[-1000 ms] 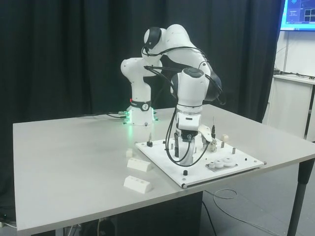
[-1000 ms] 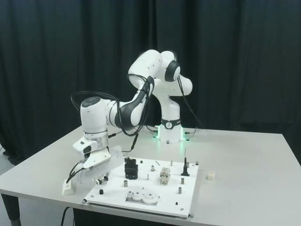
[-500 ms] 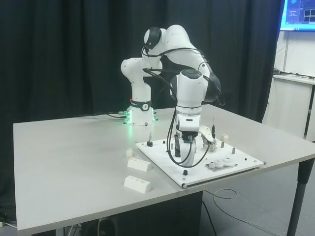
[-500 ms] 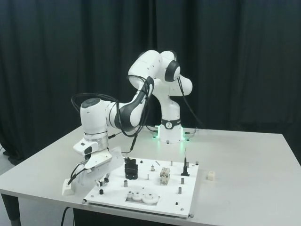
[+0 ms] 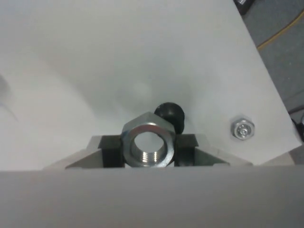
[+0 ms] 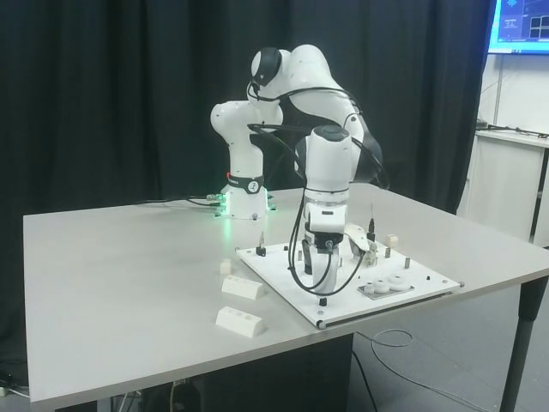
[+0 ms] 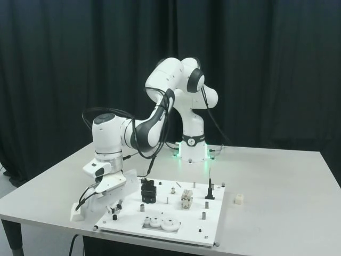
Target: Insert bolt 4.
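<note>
Only the wrist view shows the jaws pinching a threaded hex bolt head (image 5: pixel 147 145) above the white board (image 5: pixel 118 57).

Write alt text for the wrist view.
The gripper is shut on a grey hex-headed part with a threaded bore, held above a white board. A black knob sits just beyond it, and a small hex screw near the board's corner.

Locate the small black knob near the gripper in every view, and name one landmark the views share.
Wrist view: black knob just beyond the hex nut held between the fingers.
First room view: on the white board's near edge, knob below the gripper.
Second room view: knob at the board's left corner.
Shared landmark: the white board.
</note>
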You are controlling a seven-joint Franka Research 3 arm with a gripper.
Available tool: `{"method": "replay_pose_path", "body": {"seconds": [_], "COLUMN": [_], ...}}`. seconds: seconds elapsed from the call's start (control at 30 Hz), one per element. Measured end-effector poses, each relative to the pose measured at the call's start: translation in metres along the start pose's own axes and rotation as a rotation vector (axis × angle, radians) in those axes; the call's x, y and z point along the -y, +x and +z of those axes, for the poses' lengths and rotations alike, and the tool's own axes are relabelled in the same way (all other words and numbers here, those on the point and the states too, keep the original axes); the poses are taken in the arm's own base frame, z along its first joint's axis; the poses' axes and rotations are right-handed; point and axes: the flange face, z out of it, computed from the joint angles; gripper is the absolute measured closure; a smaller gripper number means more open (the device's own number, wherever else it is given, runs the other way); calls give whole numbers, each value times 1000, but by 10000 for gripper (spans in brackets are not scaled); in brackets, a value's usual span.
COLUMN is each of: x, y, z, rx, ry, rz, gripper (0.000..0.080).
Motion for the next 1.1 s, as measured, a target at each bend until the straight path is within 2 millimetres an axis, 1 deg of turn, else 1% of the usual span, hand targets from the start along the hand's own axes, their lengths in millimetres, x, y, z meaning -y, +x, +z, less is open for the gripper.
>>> {"method": "replay_pose_path", "body": {"seconds": [0.2, 0.4, 0.77, 1.1], "x": [5, 9, 7, 5], "y": [2, 2, -1, -5], "z": [2, -3, -11, -8], "rx": [-2, -7, -15, -21], "ry": [4, 8, 8, 2], "rz": [-5, 0, 24, 39], "gripper": [578, 578, 578, 578]}}
